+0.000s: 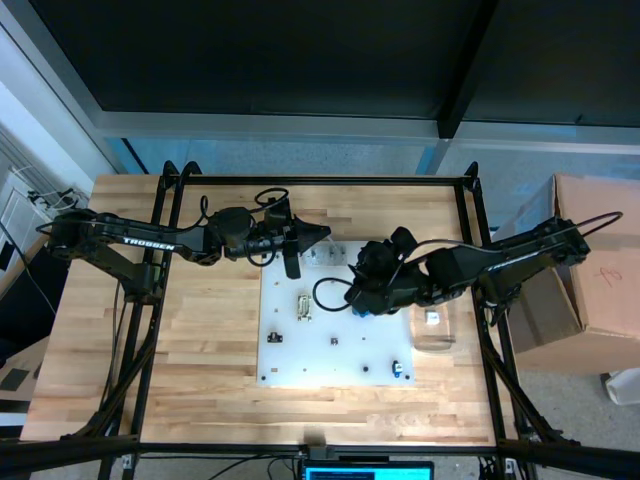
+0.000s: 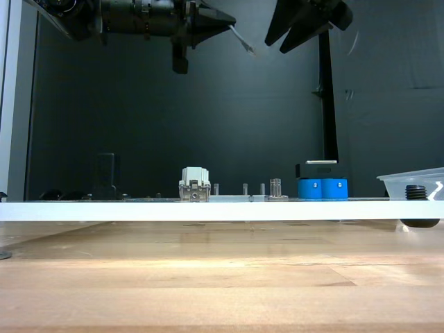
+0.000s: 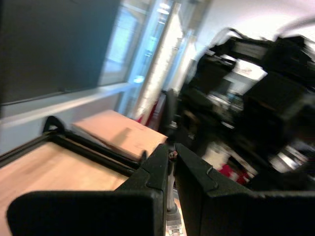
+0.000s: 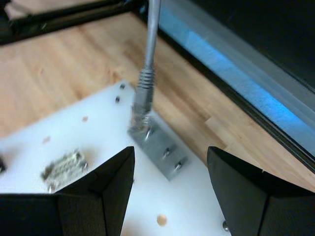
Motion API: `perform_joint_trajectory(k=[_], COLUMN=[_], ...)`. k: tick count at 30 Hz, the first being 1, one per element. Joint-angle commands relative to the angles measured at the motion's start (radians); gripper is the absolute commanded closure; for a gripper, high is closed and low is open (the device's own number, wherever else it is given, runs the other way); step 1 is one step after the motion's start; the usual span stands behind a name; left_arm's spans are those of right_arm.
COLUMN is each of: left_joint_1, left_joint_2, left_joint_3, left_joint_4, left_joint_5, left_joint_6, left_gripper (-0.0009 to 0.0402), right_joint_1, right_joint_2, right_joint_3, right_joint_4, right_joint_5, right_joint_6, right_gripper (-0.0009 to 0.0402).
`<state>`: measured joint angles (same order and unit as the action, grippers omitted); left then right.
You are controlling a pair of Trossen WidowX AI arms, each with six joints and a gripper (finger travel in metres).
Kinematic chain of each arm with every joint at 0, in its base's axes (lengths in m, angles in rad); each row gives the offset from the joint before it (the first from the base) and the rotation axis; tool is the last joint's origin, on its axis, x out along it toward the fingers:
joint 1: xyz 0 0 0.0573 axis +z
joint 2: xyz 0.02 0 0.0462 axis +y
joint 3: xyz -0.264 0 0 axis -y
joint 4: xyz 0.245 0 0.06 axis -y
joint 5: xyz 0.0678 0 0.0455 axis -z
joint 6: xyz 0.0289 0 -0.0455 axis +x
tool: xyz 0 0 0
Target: Pick the RJ45 connector and install on the taskboard
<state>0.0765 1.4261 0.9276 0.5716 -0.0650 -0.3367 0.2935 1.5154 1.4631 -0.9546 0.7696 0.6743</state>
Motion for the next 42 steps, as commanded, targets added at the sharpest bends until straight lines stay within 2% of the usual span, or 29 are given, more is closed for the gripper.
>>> perform_joint_trajectory(k=[1,4,5,9,11,15,18,23,28,31,39,42], left_joint_1=[0.002,0.008,0.01,0.036,0.056,0.108,0.131,0.134,0.137,0.139,0.138,0.135], left_joint_2=[0.0,0.0,0.0,0.0,0.002,0.002,0.002,0.002,0.003,0.003,0.003,0.003], left_joint_3=[0.0,0.0,0.0,-0.001,-0.001,-0.001,-0.001,-0.001,-0.001,-0.002,-0.002,-0.003], left_joint_4=[-0.015,-0.03,-0.036,-0.073,-0.076,-0.072,-0.076,-0.103,-0.184,-0.204,-0.209,-0.208], left_joint_5=[0.103,0.208,0.245,0.406,0.513,0.74,0.836,0.855,0.851,0.852,0.909,0.923], left_joint_6=[0.088,0.165,0.181,0.261,0.282,0.313,0.377,0.566,0.636,0.653,0.672,0.672], left_gripper=[0.0394,0.0394,0.0394,0.0394,0.0393,0.0394,0.0394,0.0394,0.0394,0.0394,0.0394,0.0394], right_joint_1=[-0.04,-0.069,-0.07,-0.1,-0.124,-0.176,-0.208,-0.249,-0.255,-0.264,-0.289,-0.293], right_joint_2=[-0.014,-0.023,-0.023,-0.024,-0.022,-0.022,-0.022,-0.013,0.019,0.047,0.104,0.112], right_joint_3=[0.0,0.0,0.0,0.0,-0.003,-0.003,-0.008,-0.019,-0.021,-0.021,-0.021,-0.021], right_joint_4=[0.001,0.004,0.007,0.05,0.079,0.142,0.204,0.271,0.308,0.322,0.342,0.375], right_joint_5=[-0.122,-0.179,-0.232,-0.39,-0.468,-0.675,-0.78,-0.9,-0.963,-1.024,-1.037,-1.082], right_joint_6=[-0.076,-0.183,-0.248,-0.365,-0.42,-0.559,-0.622,-0.686,-0.735,-0.756,-0.832,-0.843], right_gripper=[0.0202,0.0208,0.021,0.0216,0.0218,0.0222,0.0225,0.0231,0.0236,0.0237,0.0237,0.0237])
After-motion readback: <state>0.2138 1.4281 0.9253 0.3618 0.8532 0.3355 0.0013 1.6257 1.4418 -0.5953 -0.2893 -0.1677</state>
